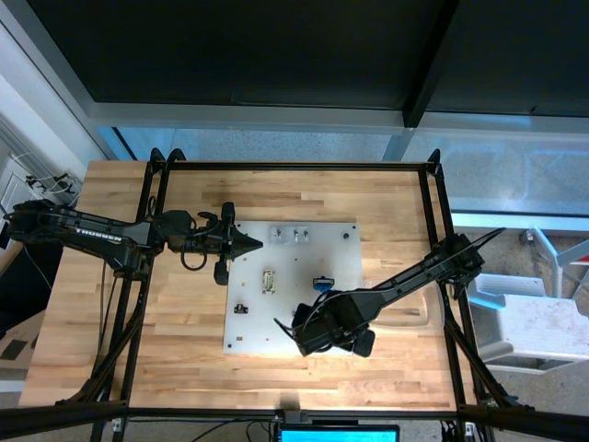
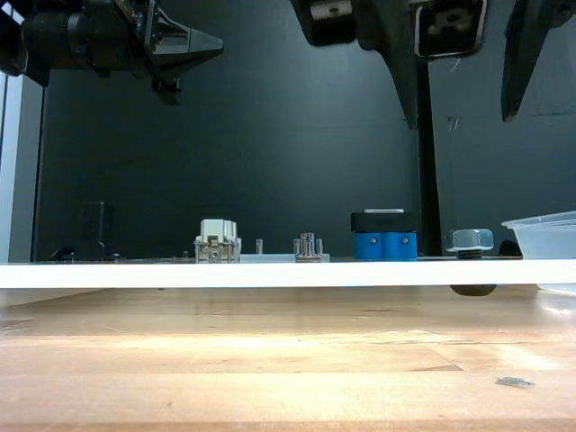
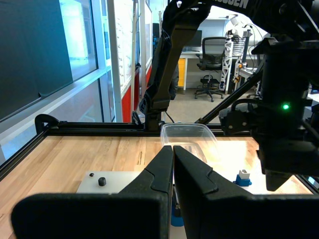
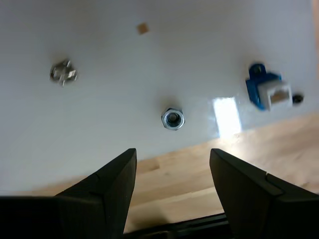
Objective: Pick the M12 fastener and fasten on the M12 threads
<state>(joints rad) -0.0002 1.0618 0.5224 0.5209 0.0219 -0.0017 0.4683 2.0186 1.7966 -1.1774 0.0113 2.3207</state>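
left gripper (image 1: 252,245): raised over the white board's (image 1: 276,313) left edge, fingers pressed together, holding nothing.
right gripper (image 2: 463,117): high above the board's near right edge, fingers spread wide, holding nothing.
m12 nut (image 4: 173,119): on its stud, a dark core showing in its hole, standing below the gap between the right fingers and well apart from them.
edges: the nut sits just inside the board's rim, with the wooden table (image 4: 199,169) beyond it.
open room: bare board all round the nut; the blue part (image 4: 263,91) and a small silver piece (image 4: 63,73) stand apart from it.
clear tray (image 2: 545,232): on the table beside the board, just right of the nut; the nut is outside it; contents cannot be told.
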